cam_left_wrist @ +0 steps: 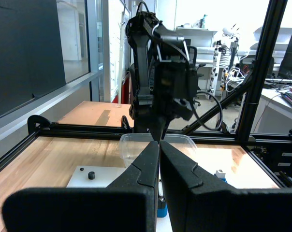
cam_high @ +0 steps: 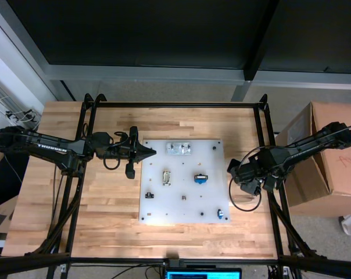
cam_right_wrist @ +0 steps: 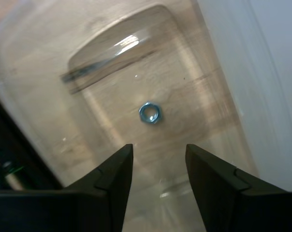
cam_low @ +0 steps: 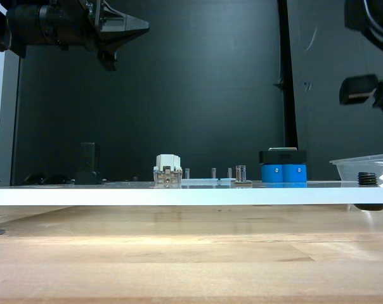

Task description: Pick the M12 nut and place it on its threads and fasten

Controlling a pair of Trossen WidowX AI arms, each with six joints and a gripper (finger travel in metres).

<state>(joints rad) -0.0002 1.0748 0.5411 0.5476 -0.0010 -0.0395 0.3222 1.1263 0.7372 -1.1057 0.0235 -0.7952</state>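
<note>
The small silver nut (cam_right_wrist: 149, 112) lies flat and free on the floor of the clear tray (cam_right_wrist: 37, 92), off the board. My right gripper (cam_right_wrist: 158, 162) hangs just above the nut, open, its two fingers apart and nothing between them. In the high view the right gripper (cam_high: 245, 176) is over the table just right of the white board (cam_high: 158, 203). The black ribbed stud (cam_low: 368, 179) stands bare, ribs showing. My left gripper (cam_high: 145, 152) is shut and empty, high over the board's far left edge.
On the board stand a blue block (cam_low: 283, 173), a white connector (cam_low: 168, 171) and a few small posts (cam_low: 241, 172). A cardboard box (cam_high: 326, 157) sits beyond the right arm. The black frame rails (cam_high: 175, 105) ring the table.
</note>
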